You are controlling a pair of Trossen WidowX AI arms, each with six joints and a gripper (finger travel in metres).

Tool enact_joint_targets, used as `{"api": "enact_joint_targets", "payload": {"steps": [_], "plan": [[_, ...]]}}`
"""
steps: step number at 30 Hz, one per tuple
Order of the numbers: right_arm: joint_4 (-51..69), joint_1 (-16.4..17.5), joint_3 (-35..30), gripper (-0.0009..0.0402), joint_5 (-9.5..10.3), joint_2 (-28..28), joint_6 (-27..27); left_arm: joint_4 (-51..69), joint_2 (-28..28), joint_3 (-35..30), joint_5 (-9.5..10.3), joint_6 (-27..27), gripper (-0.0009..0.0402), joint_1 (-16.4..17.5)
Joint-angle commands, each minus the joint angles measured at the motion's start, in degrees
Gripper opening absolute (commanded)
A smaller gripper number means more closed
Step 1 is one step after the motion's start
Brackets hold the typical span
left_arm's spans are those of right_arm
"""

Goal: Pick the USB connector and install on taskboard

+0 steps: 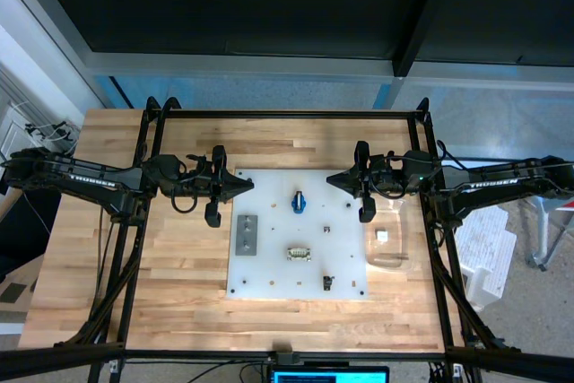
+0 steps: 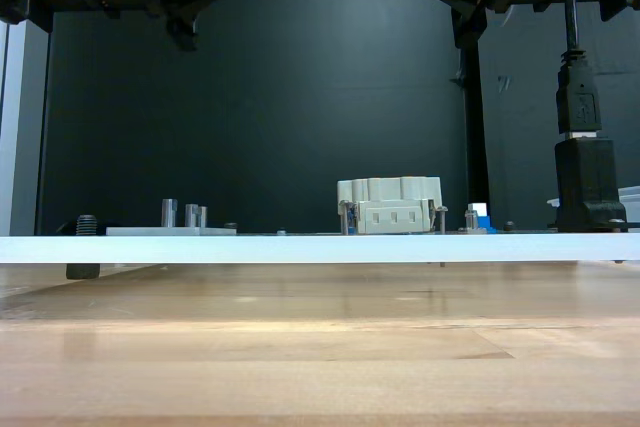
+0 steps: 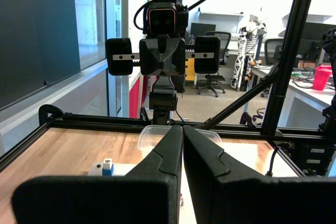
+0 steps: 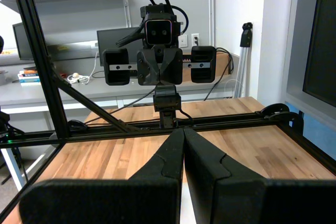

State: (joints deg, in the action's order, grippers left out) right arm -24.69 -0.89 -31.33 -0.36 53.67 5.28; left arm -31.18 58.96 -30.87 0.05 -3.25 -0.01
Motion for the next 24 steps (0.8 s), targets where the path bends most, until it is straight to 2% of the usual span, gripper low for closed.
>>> {"api": "enact_joint_targets", "payload": {"steps": [1,24], "plan": [[0.0,0.02,-0.04,0.0,-0.04,0.04,0.02,0.0,0.02,-0.02,0.0,0.02,0.0,0.0],[1.66,0.02,-0.02,0.0,-0.04,0.04,0.04,0.0,0.02,0.0,0.0,0.02,0.0,0.02]]}}
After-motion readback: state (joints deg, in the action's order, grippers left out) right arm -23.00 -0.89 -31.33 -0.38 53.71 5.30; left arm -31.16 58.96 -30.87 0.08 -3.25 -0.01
